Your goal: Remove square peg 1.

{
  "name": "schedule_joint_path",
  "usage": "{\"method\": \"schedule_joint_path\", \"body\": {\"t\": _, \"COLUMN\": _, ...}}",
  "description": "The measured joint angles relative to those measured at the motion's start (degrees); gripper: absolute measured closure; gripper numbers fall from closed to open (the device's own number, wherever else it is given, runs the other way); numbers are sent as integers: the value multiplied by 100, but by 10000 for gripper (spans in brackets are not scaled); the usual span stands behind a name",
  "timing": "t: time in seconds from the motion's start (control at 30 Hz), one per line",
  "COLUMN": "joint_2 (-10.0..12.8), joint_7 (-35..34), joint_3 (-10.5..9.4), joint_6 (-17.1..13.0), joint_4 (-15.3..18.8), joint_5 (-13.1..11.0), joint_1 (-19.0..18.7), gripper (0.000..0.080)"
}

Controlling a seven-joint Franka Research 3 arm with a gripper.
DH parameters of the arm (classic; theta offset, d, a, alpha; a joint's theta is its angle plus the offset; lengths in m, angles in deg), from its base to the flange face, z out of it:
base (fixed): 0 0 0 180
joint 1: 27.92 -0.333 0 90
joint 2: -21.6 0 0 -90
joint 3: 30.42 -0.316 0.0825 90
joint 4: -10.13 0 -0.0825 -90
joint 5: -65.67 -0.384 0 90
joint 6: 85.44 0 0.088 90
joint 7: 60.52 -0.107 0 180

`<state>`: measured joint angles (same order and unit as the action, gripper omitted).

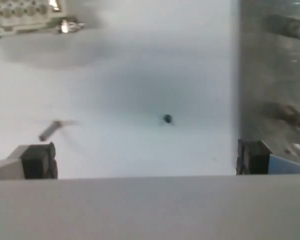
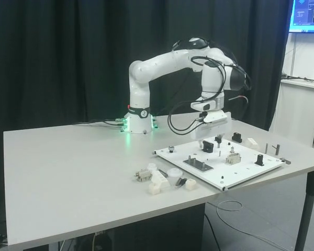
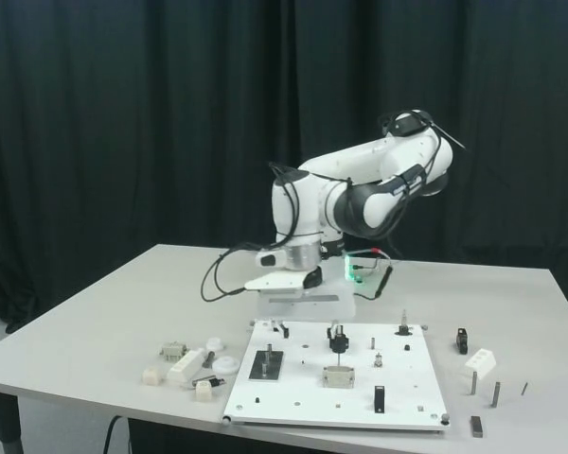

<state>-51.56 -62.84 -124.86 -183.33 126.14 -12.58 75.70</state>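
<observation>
- Above the back edge of the white board, the white arm holds its gripper low over the board's rear corner, fingers spread wide and holding nothing.
- From the wrist, both black fingertips sit far apart over bare white board, with a small dark hole between them and a grey plate beside one finger.
- On that plate stands a short upright peg, near the board's edge closest to the loose parts; whether it is square peg 1 cannot be told.
- A black knob and a grey connector block sit at mid-board.
- Loose white and grey pieces lie on the grey table just off the board's side.
- Off the opposite side rest a white block and several small dark pins.
</observation>
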Motion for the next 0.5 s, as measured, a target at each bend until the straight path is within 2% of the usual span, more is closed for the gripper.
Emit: {"method": "schedule_joint_path", "body": {"t": 0.5, "joint_2": 49, "joint_7": -553, "joint_3": -439, "joint_6": -608, "joint_4": -3, "joint_5": -16, "joint_1": -324, "gripper": 3}}
